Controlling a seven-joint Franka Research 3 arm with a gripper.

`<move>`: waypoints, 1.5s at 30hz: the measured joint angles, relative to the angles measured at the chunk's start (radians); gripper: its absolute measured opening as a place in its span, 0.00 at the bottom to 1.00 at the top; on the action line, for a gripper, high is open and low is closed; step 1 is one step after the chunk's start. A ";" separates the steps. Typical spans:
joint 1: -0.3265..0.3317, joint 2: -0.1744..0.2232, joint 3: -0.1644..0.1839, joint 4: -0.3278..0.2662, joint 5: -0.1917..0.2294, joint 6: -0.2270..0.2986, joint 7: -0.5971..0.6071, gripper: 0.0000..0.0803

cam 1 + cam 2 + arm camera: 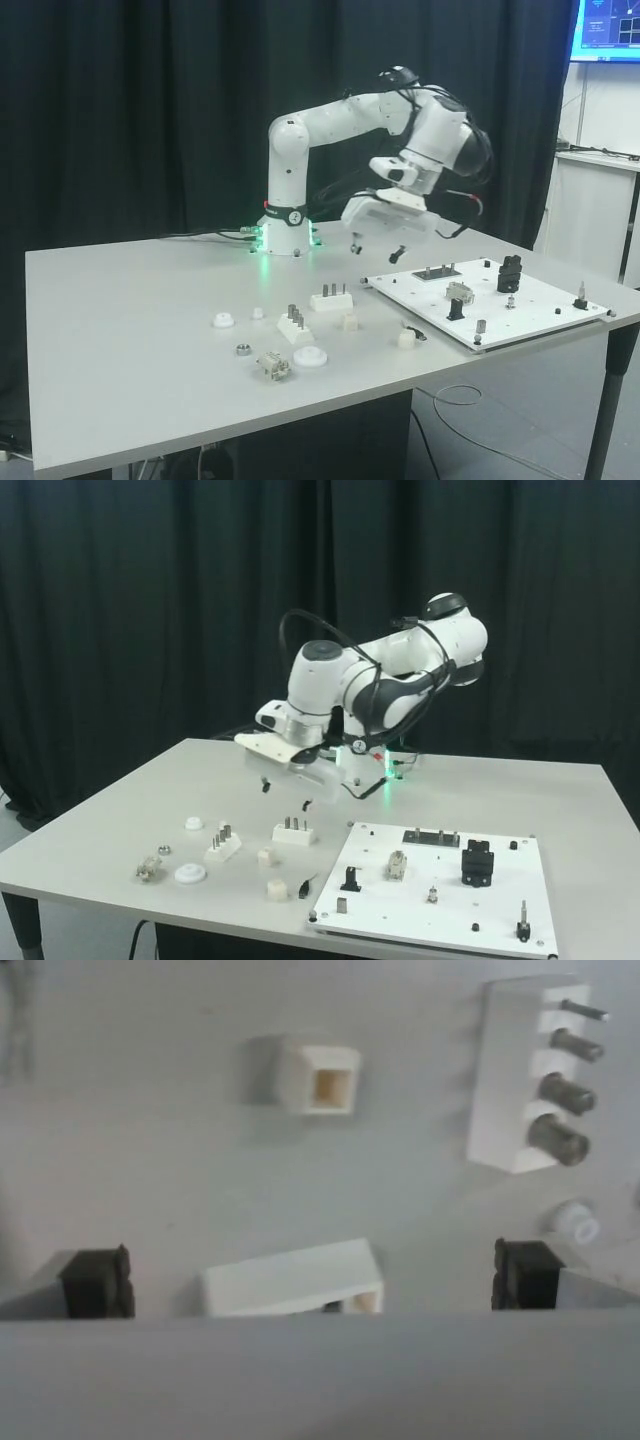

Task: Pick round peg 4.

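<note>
Round peg 4 (558, 1138) stands upright in its white holder (503, 1090), well below and off to one side of the gripper (310, 1278), whose fingers are spread apart.

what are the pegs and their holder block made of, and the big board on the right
Round pegs: likely metal, dull grey, with a faint sheen on their ends. Holder block: seemingly white plastic, matte, possibly printed. Board: white flat plate, smooth; plastic or painted metal, cannot tell.
</note>
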 joint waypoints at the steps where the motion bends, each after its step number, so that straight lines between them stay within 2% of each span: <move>1: 0.000 0.000 -0.001 -0.013 0.006 0.011 -0.011 1.00; 11: -0.003 0.000 -0.020 -0.158 0.094 0.120 -0.142 1.00; 20: -0.031 0.000 -0.034 -0.248 0.186 0.157 -0.248 1.00; 33: -0.138 0.022 -0.031 -0.270 0.335 0.137 -0.424 1.00; 45: -0.219 0.044 0.015 -0.263 0.402 0.119 -0.552 1.00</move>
